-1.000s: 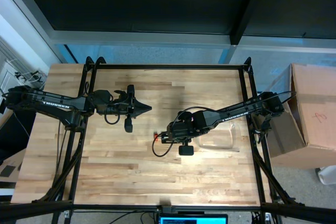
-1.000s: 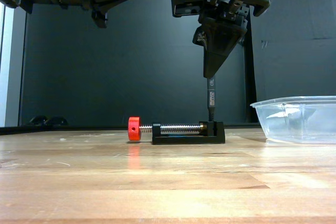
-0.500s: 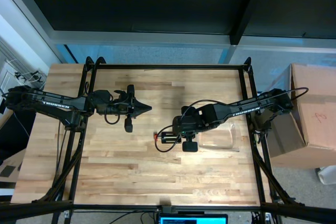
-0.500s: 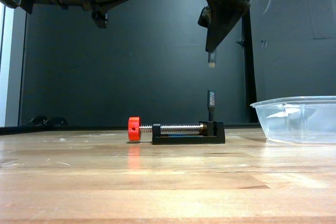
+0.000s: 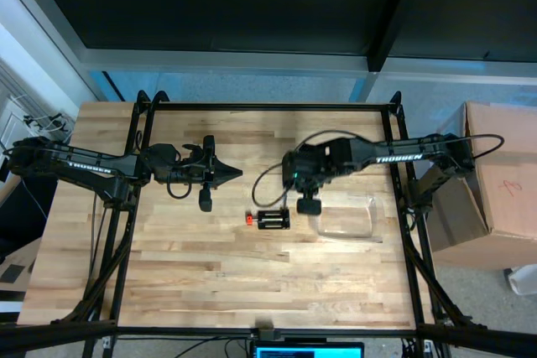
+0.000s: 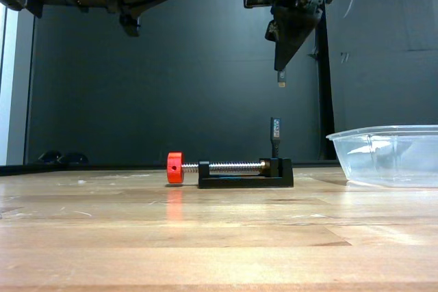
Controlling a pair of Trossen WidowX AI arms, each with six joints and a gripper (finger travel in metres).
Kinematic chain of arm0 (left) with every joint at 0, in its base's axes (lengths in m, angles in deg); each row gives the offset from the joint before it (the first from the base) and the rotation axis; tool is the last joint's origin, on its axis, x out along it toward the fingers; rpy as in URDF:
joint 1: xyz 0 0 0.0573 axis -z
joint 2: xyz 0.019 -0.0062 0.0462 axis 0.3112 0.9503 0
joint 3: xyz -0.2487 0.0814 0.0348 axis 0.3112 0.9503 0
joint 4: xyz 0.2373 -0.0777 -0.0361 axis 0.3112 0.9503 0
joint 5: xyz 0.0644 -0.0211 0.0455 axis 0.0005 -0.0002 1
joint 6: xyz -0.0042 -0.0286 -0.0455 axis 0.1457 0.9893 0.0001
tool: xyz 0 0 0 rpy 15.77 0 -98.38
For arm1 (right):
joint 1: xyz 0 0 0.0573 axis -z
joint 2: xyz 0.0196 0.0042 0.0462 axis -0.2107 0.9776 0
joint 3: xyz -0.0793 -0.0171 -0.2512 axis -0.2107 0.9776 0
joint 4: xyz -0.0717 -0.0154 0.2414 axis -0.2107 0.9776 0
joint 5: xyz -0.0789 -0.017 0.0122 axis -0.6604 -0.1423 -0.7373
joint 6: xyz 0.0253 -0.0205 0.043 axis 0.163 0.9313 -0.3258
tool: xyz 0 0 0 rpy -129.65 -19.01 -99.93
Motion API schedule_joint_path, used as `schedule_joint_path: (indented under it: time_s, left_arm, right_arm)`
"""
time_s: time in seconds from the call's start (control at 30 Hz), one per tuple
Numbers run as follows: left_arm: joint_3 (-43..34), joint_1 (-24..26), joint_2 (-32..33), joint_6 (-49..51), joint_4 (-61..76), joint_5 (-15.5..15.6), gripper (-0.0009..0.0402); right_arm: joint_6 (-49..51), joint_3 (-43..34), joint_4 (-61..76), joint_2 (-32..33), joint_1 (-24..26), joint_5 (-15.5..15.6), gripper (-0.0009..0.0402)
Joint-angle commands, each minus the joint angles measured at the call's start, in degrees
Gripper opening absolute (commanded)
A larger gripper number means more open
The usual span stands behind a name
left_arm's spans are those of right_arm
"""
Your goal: Remove the USB-C connector from the USB-C receptacle and place in the container
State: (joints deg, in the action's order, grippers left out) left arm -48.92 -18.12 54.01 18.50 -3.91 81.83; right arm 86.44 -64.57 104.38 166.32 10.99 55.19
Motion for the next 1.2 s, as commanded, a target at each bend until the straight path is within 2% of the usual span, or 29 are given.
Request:
schedule_joint_path:
  time_s: [0.03,0.2,0.57,0.9,1.2]
  left_arm:
    - [0.0,0.0,0.0,0.0,0.1,0.0,0.0000]
    - [0.0,0.0,0.0,0.0,0.0,0.0,0.0000]
    - [0.0,0.0,0.0,0.0,0.0,0.0,0.0000]
    - [0.0,0.0,0.0,0.0,0.1,0.0,0.0000]
    - [0.0,0.0,0.0,0.0,0.0,0.0,0.0000]
  right_arm:
    - [1.8,0.0,0.3,-1.2,3.0,0.3,0.0000]
    - [4.8,2.4,0.6,-3.7,8.3,2.9,0.0000]
    - [6.8,14.9,0.1,-11.2,16.7,3.0,0.0000]
    - [7.0,25.5,-1.0,-16.7,20.4,3.0,0.0000]
    - [7.0,27.4,-1.2,-17.0,21.0,2.5,0.0003]
